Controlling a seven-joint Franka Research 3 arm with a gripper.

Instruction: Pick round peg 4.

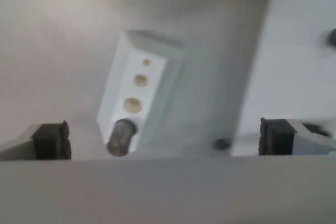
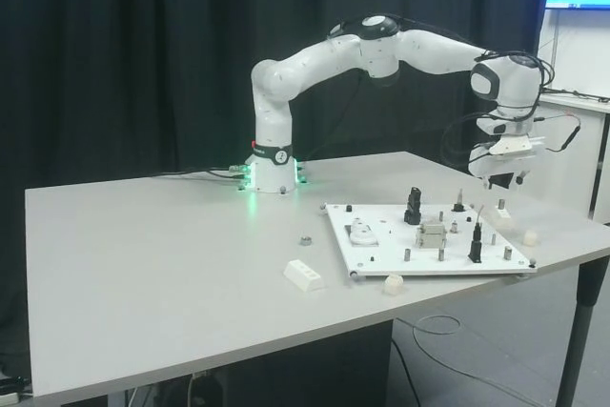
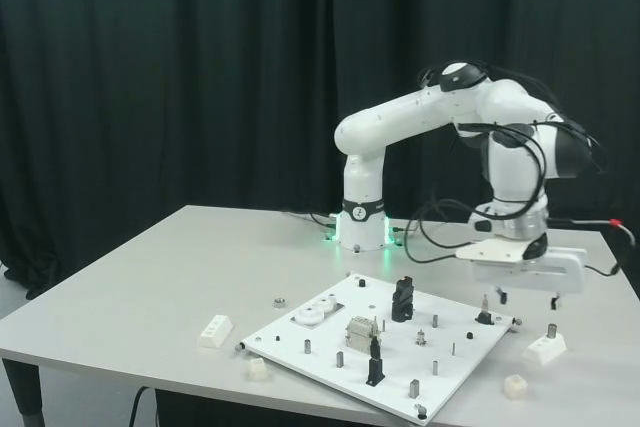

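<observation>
Gripper [image 1: 163,139] hangs wide open and empty above a white holder block [image 1: 135,92] beside the white board's [image 3: 330,362] edge. Round peg 4 [image 1: 120,137], short and grey, stands upright in the block's end hole, with bare grey table [image 1: 47,51] around it.

Peg [image 1: 121,137] in block [image 1: 137,90] — beside board [image 3: 375,352]

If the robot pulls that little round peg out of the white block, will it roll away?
Probably, if dropped: the round peg looks like a smooth cylinder, so it could roll on the grey table. It looks metal, so likely stiff. The small white block might lift with it.
</observation>
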